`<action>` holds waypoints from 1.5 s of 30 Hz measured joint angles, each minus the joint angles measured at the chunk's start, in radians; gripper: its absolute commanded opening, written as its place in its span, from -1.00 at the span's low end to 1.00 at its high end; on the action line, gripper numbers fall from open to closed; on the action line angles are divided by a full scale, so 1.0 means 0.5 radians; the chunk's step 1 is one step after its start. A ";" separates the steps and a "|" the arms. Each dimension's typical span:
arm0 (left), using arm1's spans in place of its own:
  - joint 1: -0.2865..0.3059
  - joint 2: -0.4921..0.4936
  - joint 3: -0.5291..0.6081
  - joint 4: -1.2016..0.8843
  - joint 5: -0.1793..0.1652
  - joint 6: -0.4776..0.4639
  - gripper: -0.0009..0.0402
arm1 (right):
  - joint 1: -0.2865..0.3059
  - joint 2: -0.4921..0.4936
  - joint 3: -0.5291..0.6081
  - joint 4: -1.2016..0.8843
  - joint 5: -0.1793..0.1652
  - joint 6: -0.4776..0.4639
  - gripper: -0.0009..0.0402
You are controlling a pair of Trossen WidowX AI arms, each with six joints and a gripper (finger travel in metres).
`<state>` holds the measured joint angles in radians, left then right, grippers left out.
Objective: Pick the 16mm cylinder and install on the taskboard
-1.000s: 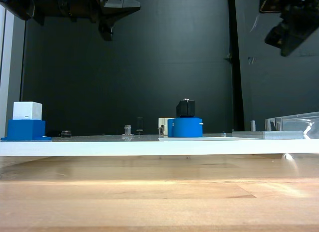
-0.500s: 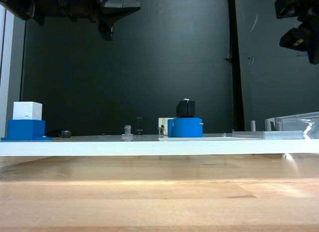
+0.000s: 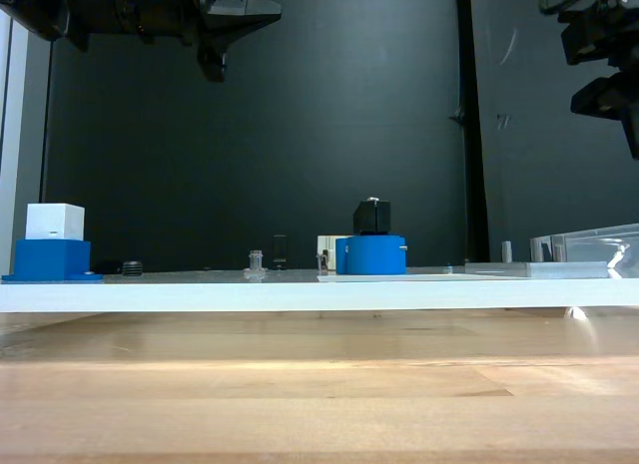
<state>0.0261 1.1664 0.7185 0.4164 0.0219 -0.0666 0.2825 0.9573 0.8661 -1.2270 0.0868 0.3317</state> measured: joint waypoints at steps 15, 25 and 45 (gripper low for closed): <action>0.000 0.000 0.000 0.000 0.000 0.001 -0.96 | 0.092 0.072 -0.170 0.126 0.050 0.007 0.21; 0.000 0.000 0.001 0.000 0.000 0.001 -0.96 | 0.219 0.140 -0.278 0.256 0.052 0.079 0.21; 0.000 0.000 0.000 0.000 0.000 0.001 -0.96 | 0.305 0.224 -0.374 0.410 0.053 0.212 0.21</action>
